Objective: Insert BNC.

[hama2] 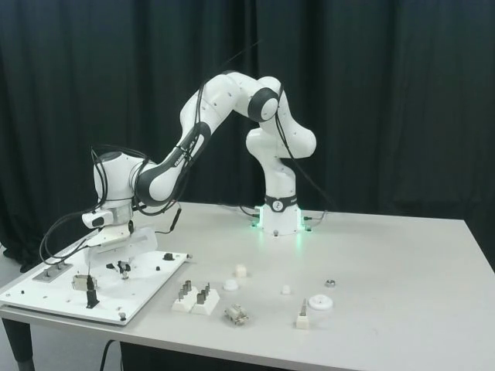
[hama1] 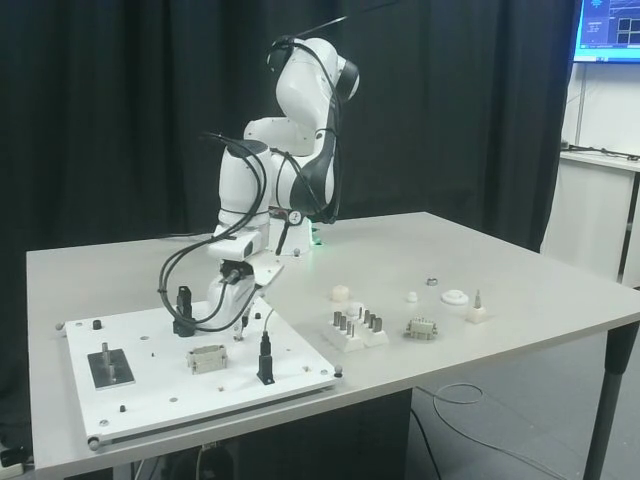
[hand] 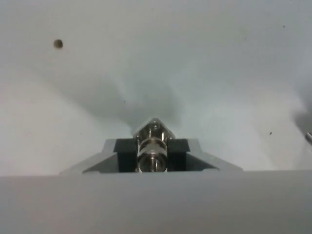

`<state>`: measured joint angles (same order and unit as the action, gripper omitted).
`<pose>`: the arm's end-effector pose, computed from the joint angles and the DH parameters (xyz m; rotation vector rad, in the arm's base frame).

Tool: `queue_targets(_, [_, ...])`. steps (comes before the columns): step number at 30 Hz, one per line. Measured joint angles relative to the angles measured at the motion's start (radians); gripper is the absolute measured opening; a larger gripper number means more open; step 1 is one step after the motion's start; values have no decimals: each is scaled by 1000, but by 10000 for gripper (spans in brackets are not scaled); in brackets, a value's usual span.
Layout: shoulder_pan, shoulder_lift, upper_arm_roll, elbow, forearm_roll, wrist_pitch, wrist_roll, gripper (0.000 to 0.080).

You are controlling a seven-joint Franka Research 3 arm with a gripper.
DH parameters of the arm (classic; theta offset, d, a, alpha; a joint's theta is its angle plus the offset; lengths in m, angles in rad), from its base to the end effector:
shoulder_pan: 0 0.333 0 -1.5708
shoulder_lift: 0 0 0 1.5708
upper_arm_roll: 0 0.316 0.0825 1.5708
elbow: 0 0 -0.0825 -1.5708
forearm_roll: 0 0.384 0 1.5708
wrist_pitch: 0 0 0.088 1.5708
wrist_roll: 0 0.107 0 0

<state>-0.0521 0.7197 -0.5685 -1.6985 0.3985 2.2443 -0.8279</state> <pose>0.5719 -0.3465 0.2227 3.1159 0.0850 -0.1071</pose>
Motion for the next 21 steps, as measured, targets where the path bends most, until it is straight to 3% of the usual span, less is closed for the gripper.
queue_targets(8, [-1, 0, 0, 0, 0, -1, 1, 121])
queue_targets(21, [-8, 1, 7, 2, 4, 1, 196, 121])
